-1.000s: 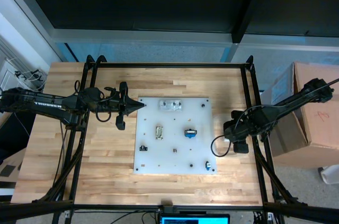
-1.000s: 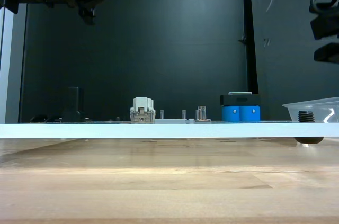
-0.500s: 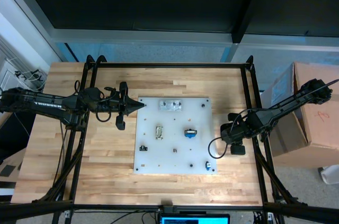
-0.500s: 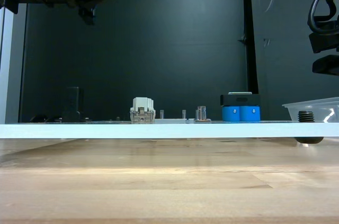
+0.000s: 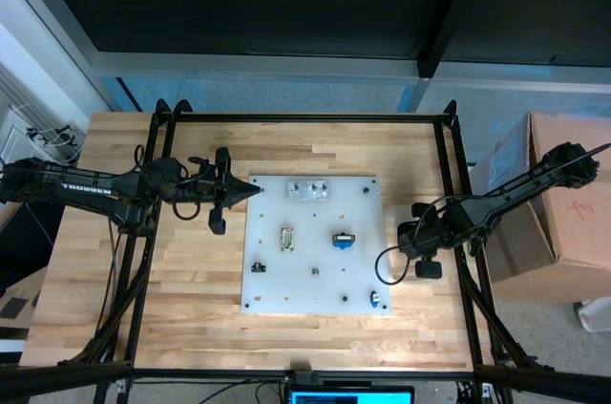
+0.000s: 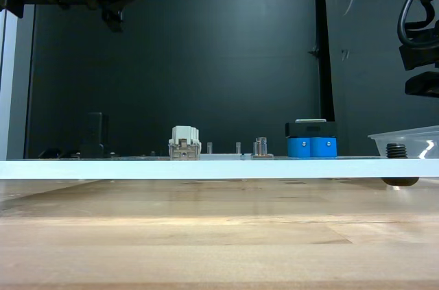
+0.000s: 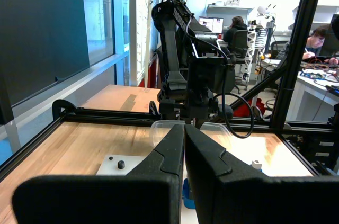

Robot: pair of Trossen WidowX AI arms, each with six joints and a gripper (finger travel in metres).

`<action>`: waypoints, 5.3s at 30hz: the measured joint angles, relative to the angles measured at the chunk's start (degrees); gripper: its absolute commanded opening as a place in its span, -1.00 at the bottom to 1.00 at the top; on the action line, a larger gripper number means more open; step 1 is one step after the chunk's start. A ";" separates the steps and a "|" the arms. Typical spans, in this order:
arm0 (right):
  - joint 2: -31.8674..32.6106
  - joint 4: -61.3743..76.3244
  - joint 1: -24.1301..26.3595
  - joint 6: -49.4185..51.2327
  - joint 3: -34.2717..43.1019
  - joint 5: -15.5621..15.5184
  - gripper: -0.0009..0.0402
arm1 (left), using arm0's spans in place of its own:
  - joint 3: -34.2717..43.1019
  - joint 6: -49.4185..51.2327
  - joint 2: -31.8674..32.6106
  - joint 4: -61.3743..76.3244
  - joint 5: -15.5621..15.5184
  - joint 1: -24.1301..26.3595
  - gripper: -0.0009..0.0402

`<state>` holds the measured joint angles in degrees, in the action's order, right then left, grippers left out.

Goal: Pick the RJ45 connector and install on the taskboard

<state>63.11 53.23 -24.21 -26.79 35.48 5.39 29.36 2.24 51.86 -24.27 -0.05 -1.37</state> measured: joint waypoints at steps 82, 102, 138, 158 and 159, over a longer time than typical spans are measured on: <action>15.39 12.44 -5.09 -5.68 33.68 -0.55 -0.96 | 0.00 0.00 -0.02 0.00 0.00 0.00 -0.96; 24.70 11.37 -8.04 -6.16 41.72 -0.59 -0.96 | 0.00 0.00 -0.02 -0.02 0.00 0.00 -0.96; 30.53 5.60 -12.68 -10.36 42.60 1.05 -0.96 | 0.00 0.00 0.00 0.00 0.00 0.00 -0.96; 33.00 4.13 -13.07 -9.33 40.89 1.27 -0.96 | 0.00 0.00 -0.02 -0.02 0.00 0.00 -0.96; 33.00 4.09 -13.07 -9.31 40.74 1.27 -0.96 | 0.00 0.00 -0.02 -0.02 0.00 0.00 -0.96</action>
<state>96.12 57.32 -37.28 -36.10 76.23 6.66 29.36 2.24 51.83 -24.29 -0.05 -1.37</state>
